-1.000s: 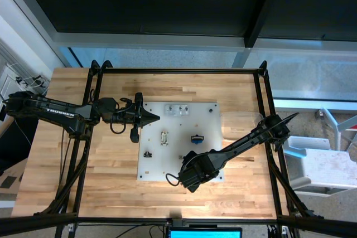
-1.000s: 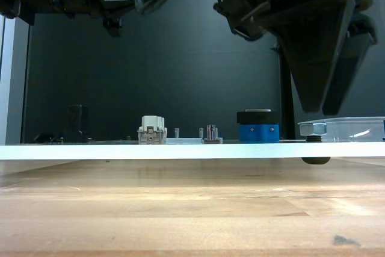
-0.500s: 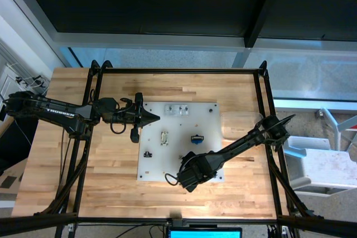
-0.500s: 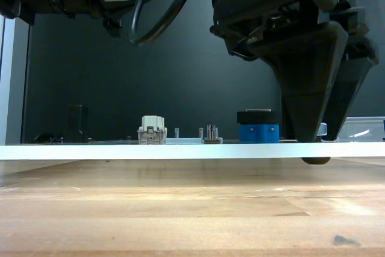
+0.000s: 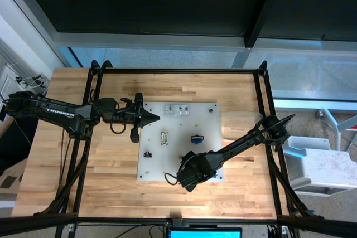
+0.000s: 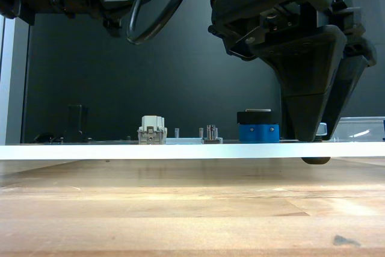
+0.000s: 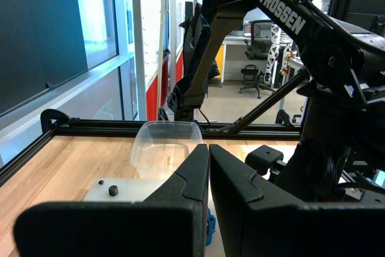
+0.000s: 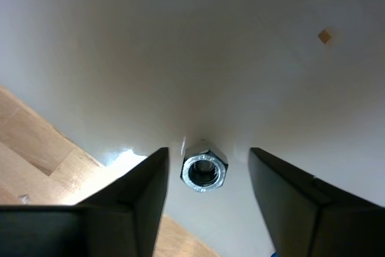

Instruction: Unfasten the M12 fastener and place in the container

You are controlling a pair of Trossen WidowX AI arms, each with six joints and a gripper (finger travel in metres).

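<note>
The nut (image 8: 204, 171) stood hole-up at the near right edge of the white board (image 5: 159, 163), the stud beneath it hidden, apart from the clear tub (image 5: 240, 125) that lay on the table (image 5: 111, 193) just off the board's right edge. The right gripper (image 6: 313, 133) was down over the nut with its fingers (image 8: 144, 191) spread to either side, a gap on each side and nothing gripped. The left gripper (image 7: 209, 148) hung over the board's far left edge, fingers pressed together on nothing.
</note>
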